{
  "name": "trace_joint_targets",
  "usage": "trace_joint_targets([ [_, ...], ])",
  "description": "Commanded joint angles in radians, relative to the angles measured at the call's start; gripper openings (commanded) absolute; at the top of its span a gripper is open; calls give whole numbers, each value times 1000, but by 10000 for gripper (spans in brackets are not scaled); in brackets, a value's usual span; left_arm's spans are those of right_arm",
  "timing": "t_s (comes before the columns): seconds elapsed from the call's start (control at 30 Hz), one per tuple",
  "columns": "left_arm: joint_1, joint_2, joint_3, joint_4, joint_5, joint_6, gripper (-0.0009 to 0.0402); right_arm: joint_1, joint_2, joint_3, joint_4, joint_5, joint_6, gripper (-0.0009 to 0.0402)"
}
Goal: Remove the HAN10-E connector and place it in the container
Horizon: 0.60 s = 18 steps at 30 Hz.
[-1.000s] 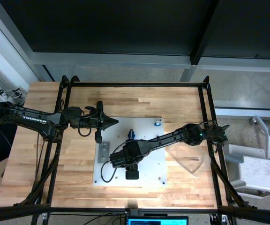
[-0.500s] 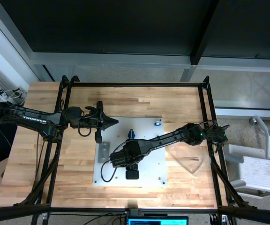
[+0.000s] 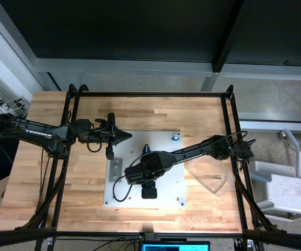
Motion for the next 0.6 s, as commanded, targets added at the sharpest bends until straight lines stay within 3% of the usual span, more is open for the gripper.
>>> trace_joint_targets([
  [0.03, 0, 0, 0, 0, 0, 0, 0, 3, -11, 1, -17, 9, 6, 52],
  [0.17, 0, 0, 0, 0, 0, 0, 0, 5, -29, 0, -32, 15, 13, 52],
  [0.37, 0, 0, 0, 0, 0, 0, 0, 8, -53, 0, -80, 60, 29, 52],
  [0.53, 0, 0, 0, 0, 0, 0, 0, 12, -81, 0, -83, 64, 28, 52],
  [0.6, 0, 0, 0, 0, 0, 0, 0, 14, -92, 0, -84, 87, 24, 52],
])
